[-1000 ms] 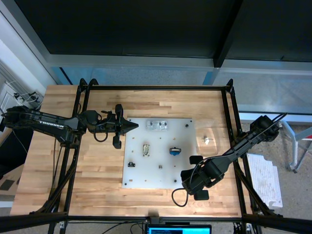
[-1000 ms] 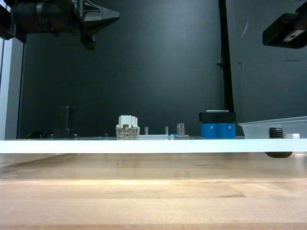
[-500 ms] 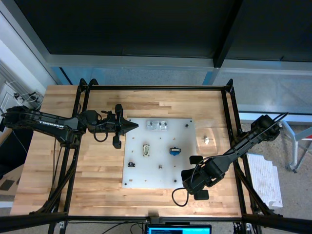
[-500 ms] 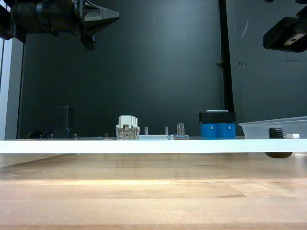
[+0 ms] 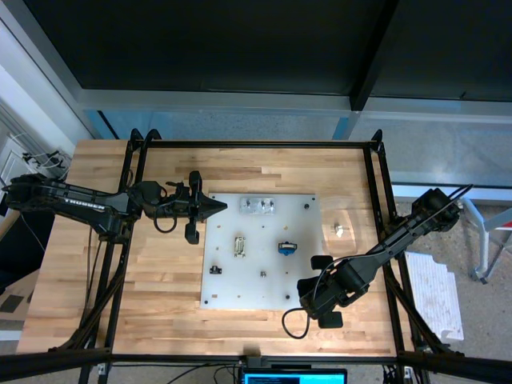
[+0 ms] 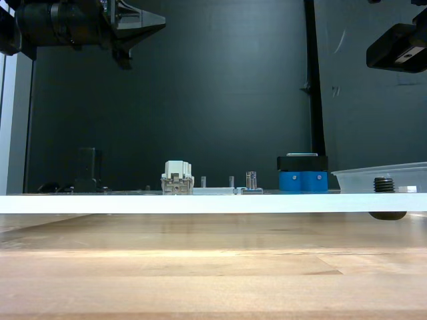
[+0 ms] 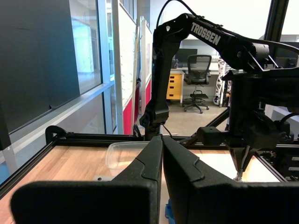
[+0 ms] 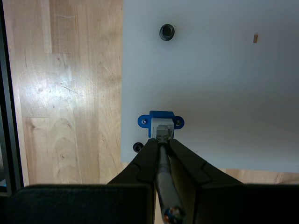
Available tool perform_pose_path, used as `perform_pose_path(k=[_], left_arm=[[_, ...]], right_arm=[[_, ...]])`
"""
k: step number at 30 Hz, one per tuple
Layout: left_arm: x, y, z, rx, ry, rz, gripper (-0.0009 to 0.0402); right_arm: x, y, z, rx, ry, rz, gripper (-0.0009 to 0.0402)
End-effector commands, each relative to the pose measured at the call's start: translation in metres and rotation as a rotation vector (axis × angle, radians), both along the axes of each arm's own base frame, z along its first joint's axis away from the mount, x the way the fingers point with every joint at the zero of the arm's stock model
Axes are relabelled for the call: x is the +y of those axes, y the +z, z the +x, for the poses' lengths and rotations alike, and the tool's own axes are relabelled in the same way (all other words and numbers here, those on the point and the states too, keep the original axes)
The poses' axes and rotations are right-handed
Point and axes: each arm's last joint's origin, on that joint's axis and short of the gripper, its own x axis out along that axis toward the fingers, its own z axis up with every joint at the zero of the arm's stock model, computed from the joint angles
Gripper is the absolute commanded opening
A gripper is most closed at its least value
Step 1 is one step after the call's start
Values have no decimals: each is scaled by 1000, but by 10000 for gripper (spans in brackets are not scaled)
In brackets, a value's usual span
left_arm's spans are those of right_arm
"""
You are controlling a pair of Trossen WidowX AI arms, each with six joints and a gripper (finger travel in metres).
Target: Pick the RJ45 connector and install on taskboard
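No shift: right gripper [image 8: 161,141] clamped on RJ45 connector [image 8: 162,134] above taskboard [image 8: 224,93]; left gripper [image 7: 162,138] closed, aloft.

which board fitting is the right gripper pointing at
The blue block fitting, the only blue one; the right gripper, holding the RJ45 connector, aims at it, while the left gripper hovers over the taskboard's left edge.

Low fittings [image 5: 239,246] stud the taskboard [image 5: 240,290]; left pincer [image 5: 223,206] and right pincer [image 8: 160,143] hang well above it.

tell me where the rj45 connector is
Right wrist view: the RJ45 connector is held in the right gripper, pointed at the blue fitting on the taskboard; the left gripper hangs above its left edge.
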Motion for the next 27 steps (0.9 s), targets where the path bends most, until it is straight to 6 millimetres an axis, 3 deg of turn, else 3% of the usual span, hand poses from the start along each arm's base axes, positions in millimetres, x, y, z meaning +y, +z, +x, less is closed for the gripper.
perform_pose_path(k=[1,12,27], left_arm=[[0,0,0,0,0,0,0],[0,0,0,0,0,0,0],[0,0,0,0,0,0,0]], right_arm=[[0,2,-1,-5,2,3,0],[-2,7,-2,-18,3,12,8],[-1,12,-1,-27,0,10,150]])
